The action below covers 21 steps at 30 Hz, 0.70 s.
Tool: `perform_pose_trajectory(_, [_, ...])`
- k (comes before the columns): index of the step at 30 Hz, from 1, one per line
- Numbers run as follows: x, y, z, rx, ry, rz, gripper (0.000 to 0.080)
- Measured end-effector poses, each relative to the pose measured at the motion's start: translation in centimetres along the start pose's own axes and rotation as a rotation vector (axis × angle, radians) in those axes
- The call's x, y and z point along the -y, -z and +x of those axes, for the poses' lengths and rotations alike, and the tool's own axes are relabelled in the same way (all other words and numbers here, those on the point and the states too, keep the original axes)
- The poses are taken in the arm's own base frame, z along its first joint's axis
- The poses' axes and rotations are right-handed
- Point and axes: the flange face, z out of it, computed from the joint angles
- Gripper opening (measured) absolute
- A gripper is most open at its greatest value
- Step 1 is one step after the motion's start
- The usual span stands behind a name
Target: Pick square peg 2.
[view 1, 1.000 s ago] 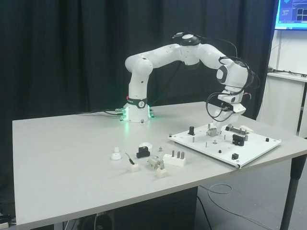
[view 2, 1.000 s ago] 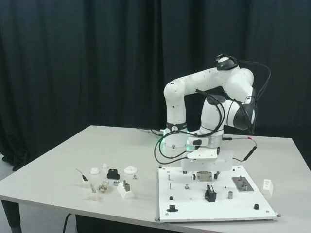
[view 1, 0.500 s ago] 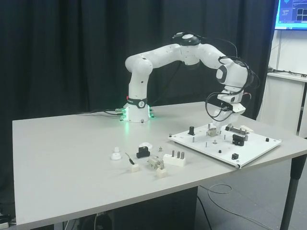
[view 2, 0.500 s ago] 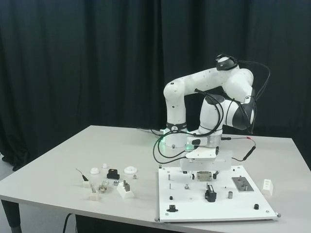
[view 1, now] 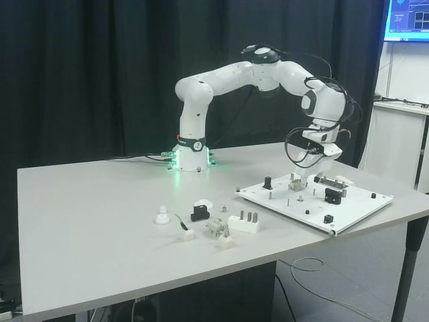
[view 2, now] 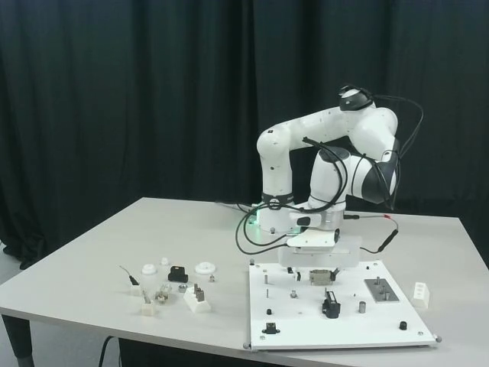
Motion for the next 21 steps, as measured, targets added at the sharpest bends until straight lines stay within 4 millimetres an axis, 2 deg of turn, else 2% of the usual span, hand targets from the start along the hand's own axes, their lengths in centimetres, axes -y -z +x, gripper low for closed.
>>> perform_pose_trajectory(21, [-0.4, 1.1, 2.6, -0.03, 0.014, 0.014, 0.08])
